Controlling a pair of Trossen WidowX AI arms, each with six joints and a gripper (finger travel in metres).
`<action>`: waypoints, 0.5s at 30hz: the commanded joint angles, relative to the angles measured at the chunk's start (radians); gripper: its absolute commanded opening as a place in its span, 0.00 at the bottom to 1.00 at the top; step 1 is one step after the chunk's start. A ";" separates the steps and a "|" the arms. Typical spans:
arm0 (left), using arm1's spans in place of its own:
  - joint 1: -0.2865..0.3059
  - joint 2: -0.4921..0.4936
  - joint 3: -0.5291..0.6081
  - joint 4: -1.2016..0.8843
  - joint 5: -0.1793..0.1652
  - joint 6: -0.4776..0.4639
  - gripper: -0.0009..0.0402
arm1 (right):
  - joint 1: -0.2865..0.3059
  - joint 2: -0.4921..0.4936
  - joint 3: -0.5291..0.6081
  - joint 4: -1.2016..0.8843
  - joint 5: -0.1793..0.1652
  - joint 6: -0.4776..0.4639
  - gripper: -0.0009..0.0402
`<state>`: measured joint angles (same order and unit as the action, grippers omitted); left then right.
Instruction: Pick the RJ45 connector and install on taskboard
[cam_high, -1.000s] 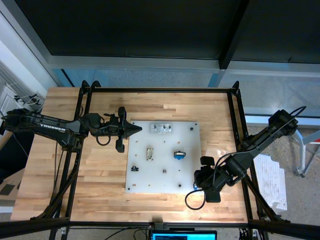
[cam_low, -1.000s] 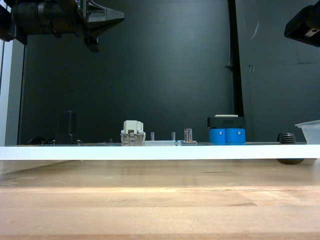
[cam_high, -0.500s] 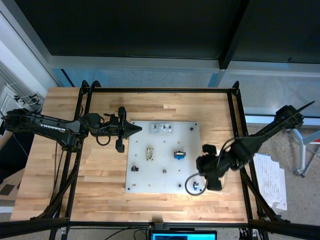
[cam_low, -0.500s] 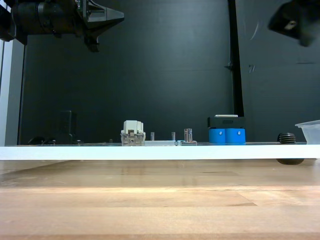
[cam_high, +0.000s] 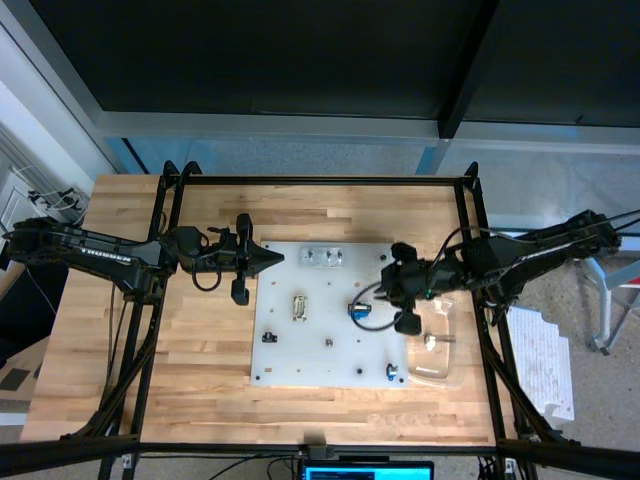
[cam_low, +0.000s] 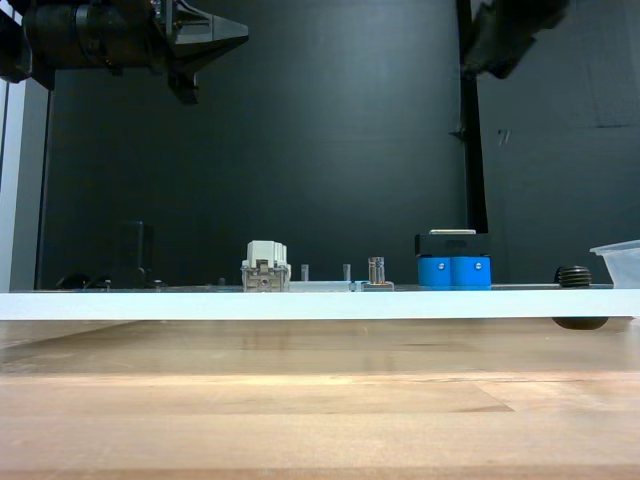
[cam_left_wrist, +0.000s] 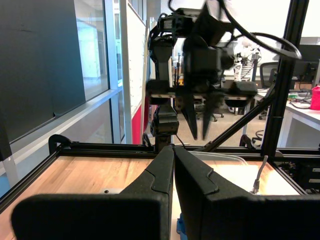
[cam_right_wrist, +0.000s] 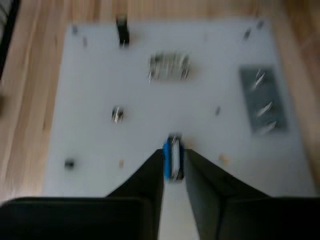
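Checking the right gripper (cam_right_wrist: 173, 150), we find it narrowly parted, apparently empty, above a blue part (cam_right_wrist: 172, 167). The left gripper (cam_left_wrist: 173, 150) sits closed, raised beside the white board (cam_high: 300, 370). We cannot tell where the connector is.

In the high view, white capitals "TROSSEN" run along the black left arm (cam_high: 100, 253), behind the left pincer (cam_high: 276, 257) at the flat white board's (cam_high: 300, 365) far left edge. The right pincer (cam_right_wrist: 173, 150), over that board, shows no legible mark. Nothing else reads clearly.
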<state>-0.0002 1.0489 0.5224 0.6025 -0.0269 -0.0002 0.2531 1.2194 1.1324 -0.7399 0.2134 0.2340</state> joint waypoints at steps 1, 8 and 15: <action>0.000 0.000 0.000 0.000 0.000 0.000 0.02 | -0.060 -0.021 -0.013 0.039 -0.003 -0.044 0.03; 0.000 0.000 0.000 0.000 0.000 0.000 0.02 | -0.192 -0.048 -0.031 0.140 -0.099 -0.147 0.02; 0.000 0.000 0.000 0.000 0.000 0.000 0.02 | -0.278 -0.060 -0.094 0.336 -0.187 -0.189 0.02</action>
<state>-0.0002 1.0489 0.5224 0.6022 -0.0273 -0.0002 -0.0181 1.1618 1.0496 -0.4381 0.0376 0.0536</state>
